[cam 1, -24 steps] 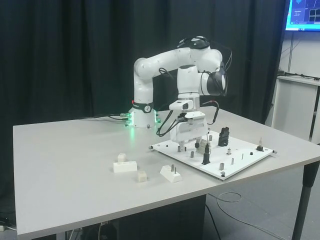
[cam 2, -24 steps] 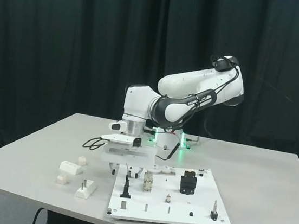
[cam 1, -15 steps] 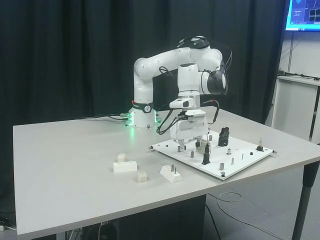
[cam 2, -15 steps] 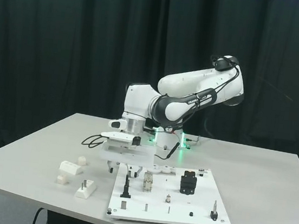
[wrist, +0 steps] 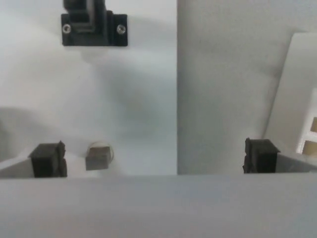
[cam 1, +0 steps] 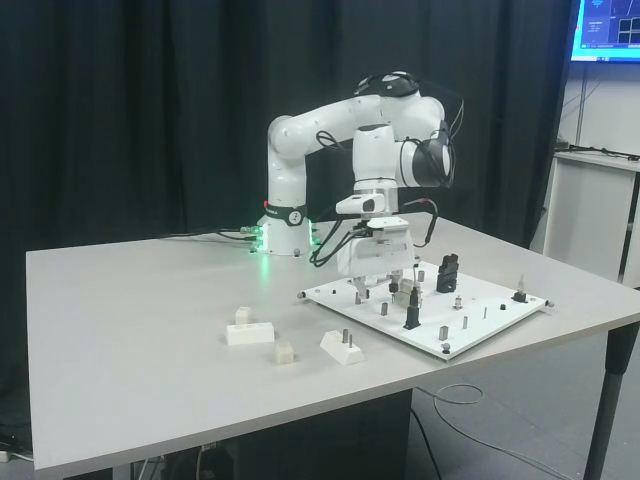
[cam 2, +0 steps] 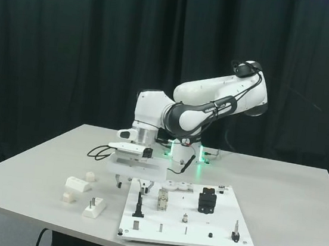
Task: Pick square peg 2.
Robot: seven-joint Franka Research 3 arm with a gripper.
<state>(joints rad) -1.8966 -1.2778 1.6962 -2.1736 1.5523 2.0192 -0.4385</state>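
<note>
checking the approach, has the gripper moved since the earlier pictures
Yes. In the second room view the gripper has shifted toward the white board's near-left edge, away from the black block, and risen a little. The jaws are open in the wrist view.

White arm [cam 2: 216, 96], black joint bands, black cables [cam 1: 325, 245], green base lights.

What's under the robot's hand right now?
Under the open hand lie the edge of the flat white board and bare grey table. A small grey square peg stands beside one black fingertip. The hand's body hides anything nearer.
</note>
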